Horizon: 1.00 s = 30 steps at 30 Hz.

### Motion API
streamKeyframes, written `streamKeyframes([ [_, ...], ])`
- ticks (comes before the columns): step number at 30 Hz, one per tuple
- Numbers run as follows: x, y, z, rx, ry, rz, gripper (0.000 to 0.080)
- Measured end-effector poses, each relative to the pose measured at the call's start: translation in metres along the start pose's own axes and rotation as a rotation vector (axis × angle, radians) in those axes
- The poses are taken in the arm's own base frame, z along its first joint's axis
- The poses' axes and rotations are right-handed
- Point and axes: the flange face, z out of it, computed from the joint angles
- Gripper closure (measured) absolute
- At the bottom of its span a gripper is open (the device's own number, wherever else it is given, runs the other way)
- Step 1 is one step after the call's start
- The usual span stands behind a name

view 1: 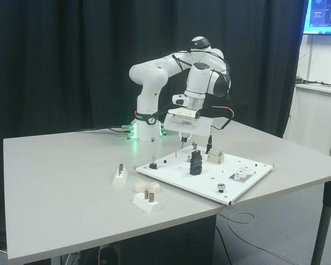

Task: Insert round peg 2.

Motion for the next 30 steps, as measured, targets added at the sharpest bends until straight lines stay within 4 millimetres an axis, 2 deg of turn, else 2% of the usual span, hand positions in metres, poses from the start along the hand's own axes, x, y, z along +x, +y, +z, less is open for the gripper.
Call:
streamKeyframes([
  [30, -0.0021, -0.0053, 0.0007, 0.055, -0.027, 0.038, 0.0733],
])
